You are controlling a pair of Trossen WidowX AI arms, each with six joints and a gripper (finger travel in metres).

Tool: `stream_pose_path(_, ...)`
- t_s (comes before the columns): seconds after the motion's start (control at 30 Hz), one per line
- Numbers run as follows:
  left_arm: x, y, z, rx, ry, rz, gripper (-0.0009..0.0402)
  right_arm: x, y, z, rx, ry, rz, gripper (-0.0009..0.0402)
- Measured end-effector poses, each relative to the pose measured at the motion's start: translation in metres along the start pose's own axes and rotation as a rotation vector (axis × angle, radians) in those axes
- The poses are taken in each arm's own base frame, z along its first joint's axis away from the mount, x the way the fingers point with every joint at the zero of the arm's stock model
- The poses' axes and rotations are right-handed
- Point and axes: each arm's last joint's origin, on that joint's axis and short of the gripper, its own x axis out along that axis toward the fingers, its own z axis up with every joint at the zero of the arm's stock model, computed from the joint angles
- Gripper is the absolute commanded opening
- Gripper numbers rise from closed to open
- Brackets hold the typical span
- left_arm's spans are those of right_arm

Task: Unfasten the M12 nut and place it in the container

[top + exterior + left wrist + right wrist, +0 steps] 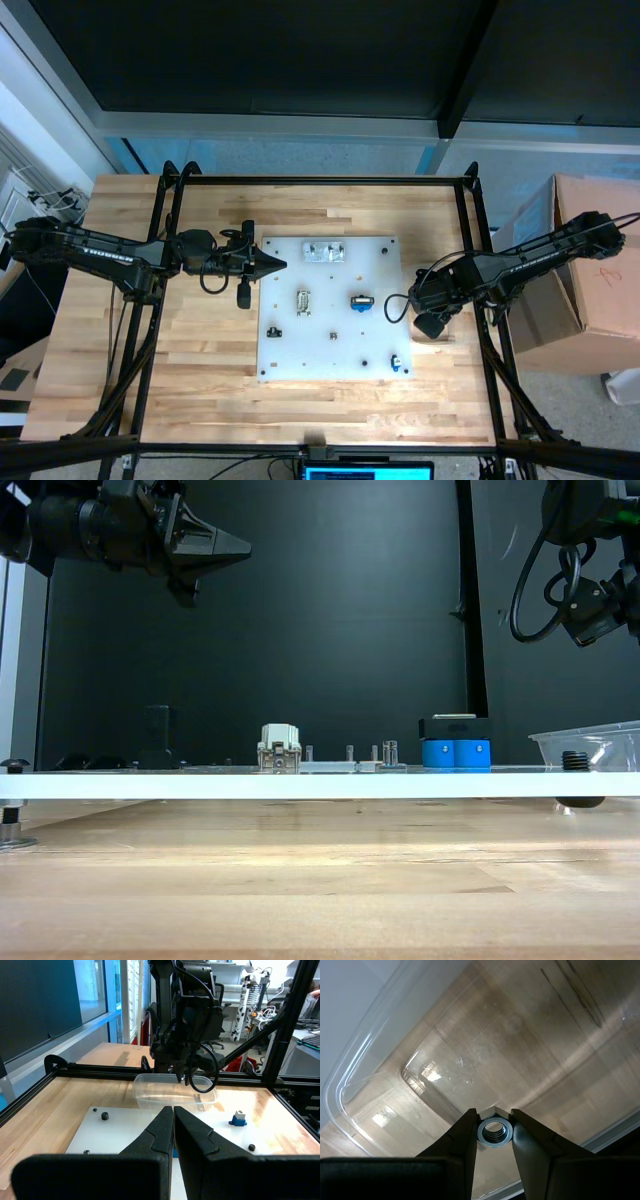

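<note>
The right gripper (494, 1116) is pinching the small silver hexagonal nut (494, 1133) between its two fingertips, with the threaded hole facing the camera. The nut is hanging clear of the board, over the clear plastic container (365, 1060), whose see-through bottom is showing wood grain beneath.

In the low view the short black ribbed stud (574, 762) is standing bare at the lower right of the frame, in front of the container's wall, and the right gripper is sitting high in the upper right corner. In the high view this gripper is hovering right of centre, just off the right edge of the white rectangular board (310, 355). The container is probably beneath it, though it is barely showing there.

The left gripper (272, 265) is hovering left of centre at the board's far left corner, fingers pressed together and holding nothing.
</note>
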Motion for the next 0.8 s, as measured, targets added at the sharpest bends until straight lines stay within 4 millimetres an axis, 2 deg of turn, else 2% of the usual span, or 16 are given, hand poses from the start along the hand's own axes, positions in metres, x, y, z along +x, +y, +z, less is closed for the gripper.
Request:
stream_pose_path(0.27,0.0000,0.0000,0.0000,0.000,0.000,0.000,0.0000,0.0000,0.0000,0.0003,0.000,-0.007,-0.003,0.0016)
stream_pose_path(0.57,0.0000,0.0000,0.0000,0.000,0.000,0.000,0.0000,-0.0004,-0.0026,0.0044,0.000,-0.146,-0.089,0.0017)
stream_pose_path(0.8,0.0000,0.0000,0.0000,0.000,0.000,0.000,0.0000,-0.0015,-0.0040,0.0084,0.020,-0.270,-0.151,0.0044)
